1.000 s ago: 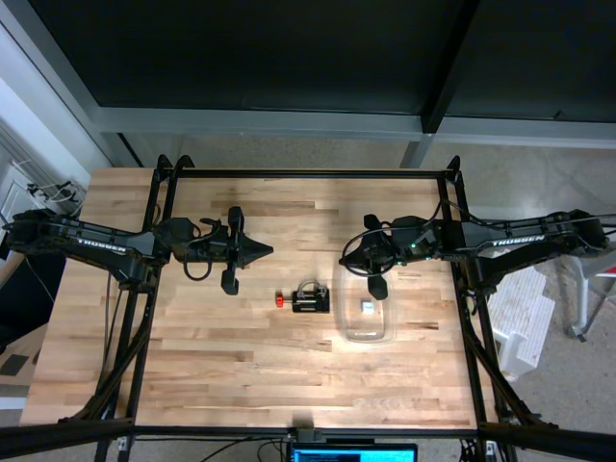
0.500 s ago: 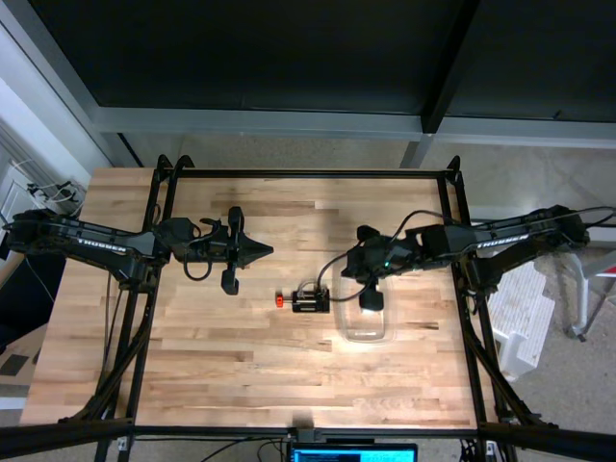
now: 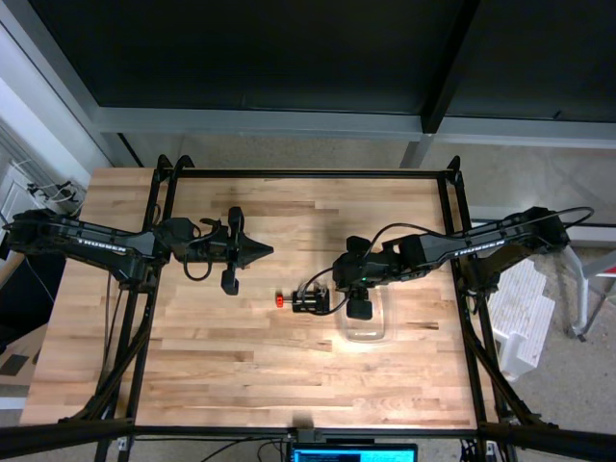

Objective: Remove the RCA connector from the receptacle and place in the container

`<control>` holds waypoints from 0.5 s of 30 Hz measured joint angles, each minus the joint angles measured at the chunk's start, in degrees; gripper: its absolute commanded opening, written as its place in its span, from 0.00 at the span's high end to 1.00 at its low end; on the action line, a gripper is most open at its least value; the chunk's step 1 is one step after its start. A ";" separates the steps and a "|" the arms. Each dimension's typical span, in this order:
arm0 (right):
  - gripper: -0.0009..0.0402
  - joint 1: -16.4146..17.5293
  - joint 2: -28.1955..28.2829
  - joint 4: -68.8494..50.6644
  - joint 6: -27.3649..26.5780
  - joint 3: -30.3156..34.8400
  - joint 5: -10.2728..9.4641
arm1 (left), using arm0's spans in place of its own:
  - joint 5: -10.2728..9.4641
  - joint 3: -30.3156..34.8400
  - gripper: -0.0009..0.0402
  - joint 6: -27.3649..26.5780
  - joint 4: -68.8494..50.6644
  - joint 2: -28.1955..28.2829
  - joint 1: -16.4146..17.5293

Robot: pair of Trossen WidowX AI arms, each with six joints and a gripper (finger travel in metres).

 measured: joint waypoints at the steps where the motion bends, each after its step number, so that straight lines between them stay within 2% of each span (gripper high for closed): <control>1: 0.53 0.02 0.52 -0.02 0.09 0.35 0.00 | 0.00 0.02 0.98 -0.02 0.00 0.00 0.00; 6: 0.46 0.11 3.37 -0.09 0.17 1.92 0.00 | 0.00 0.02 0.98 0.00 0.00 0.00 0.00; 15: 0.44 0.39 9.01 -0.68 0.52 5.07 -0.02 | 0.02 0.00 0.98 0.00 0.00 0.00 0.00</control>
